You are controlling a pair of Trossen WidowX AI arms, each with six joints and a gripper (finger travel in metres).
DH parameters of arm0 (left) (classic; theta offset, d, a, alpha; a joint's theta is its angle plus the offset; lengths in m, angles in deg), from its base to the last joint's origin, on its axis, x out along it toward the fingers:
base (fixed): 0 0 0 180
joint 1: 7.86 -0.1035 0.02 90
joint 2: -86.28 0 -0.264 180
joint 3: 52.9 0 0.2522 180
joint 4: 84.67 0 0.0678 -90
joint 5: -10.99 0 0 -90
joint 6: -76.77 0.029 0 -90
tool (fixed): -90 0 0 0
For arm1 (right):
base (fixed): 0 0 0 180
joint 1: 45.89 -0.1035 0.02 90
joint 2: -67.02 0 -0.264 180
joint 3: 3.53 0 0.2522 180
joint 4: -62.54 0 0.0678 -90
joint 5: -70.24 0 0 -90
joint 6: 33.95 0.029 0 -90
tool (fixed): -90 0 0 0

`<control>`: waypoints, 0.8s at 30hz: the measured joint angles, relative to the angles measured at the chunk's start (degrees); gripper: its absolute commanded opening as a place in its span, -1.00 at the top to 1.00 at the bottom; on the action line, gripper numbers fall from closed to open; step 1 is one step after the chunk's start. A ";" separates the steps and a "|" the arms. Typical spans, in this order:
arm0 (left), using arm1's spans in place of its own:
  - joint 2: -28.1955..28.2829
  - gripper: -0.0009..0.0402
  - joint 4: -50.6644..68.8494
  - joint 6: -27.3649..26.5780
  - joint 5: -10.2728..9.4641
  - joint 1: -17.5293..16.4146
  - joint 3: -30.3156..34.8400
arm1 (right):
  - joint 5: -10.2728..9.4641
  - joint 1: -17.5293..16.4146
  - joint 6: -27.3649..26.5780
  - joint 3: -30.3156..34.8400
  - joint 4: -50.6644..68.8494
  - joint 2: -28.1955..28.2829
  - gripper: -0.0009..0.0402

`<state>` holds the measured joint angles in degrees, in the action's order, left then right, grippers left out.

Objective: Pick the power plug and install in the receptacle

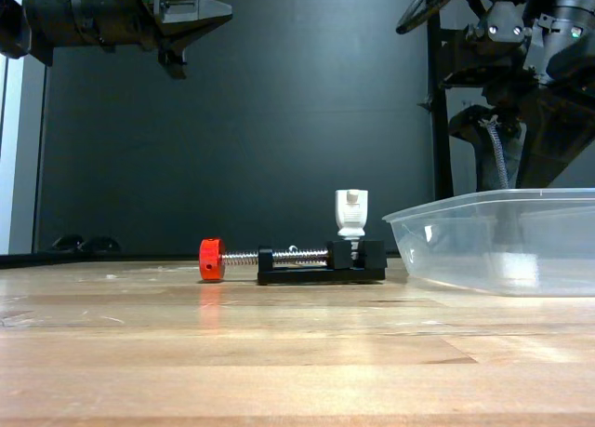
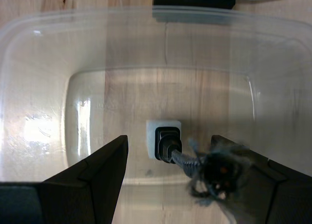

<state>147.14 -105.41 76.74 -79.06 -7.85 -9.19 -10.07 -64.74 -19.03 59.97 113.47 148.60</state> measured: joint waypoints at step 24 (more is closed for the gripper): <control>0.00 0.96 0.02 0.02 0.00 0.00 0.00 | 1.25 -0.33 -0.24 -4.46 -5.62 -0.02 0.06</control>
<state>147.14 -105.39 76.76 -79.06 -7.85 -9.19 -8.82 -65.07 -19.27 55.51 107.85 148.58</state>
